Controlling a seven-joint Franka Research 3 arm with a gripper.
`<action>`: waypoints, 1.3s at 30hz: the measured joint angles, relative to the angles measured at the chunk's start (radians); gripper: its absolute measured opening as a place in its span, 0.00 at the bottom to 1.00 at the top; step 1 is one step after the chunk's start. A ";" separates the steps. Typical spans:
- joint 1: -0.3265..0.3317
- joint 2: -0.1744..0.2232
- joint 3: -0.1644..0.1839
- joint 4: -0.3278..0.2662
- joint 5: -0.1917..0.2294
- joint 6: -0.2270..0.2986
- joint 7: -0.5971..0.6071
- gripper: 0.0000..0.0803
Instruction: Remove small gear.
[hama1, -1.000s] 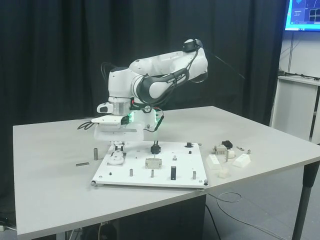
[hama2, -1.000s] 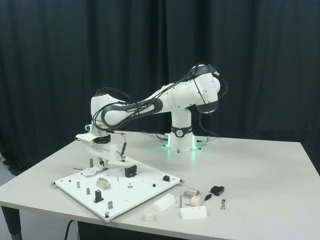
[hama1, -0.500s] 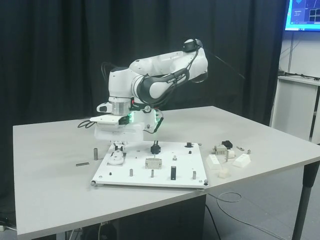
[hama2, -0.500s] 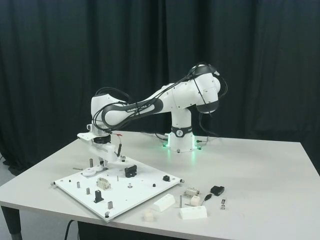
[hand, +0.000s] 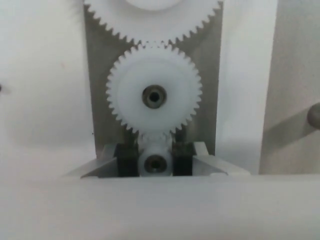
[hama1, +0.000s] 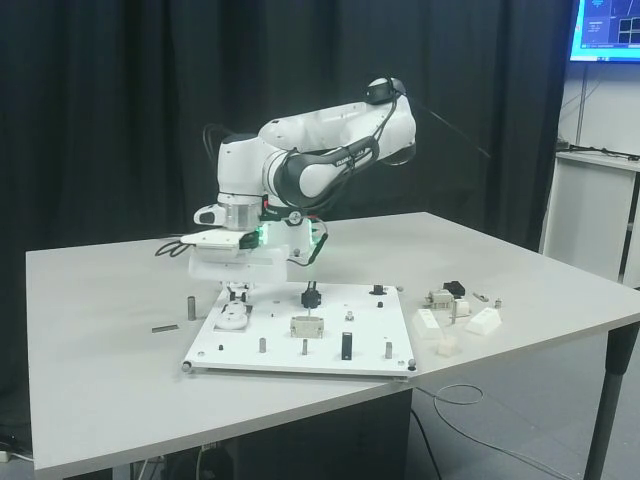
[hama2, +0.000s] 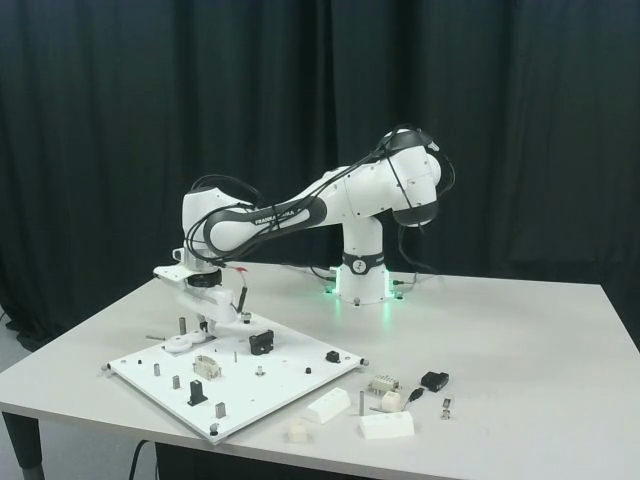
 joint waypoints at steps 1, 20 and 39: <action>0.000 0.000 0.000 0.000 0.000 0.000 0.021 0.17; 0.003 0.000 -0.001 -0.001 -0.001 0.003 -0.032 0.17; 0.005 0.000 -0.002 -0.002 -0.002 0.005 -0.006 0.17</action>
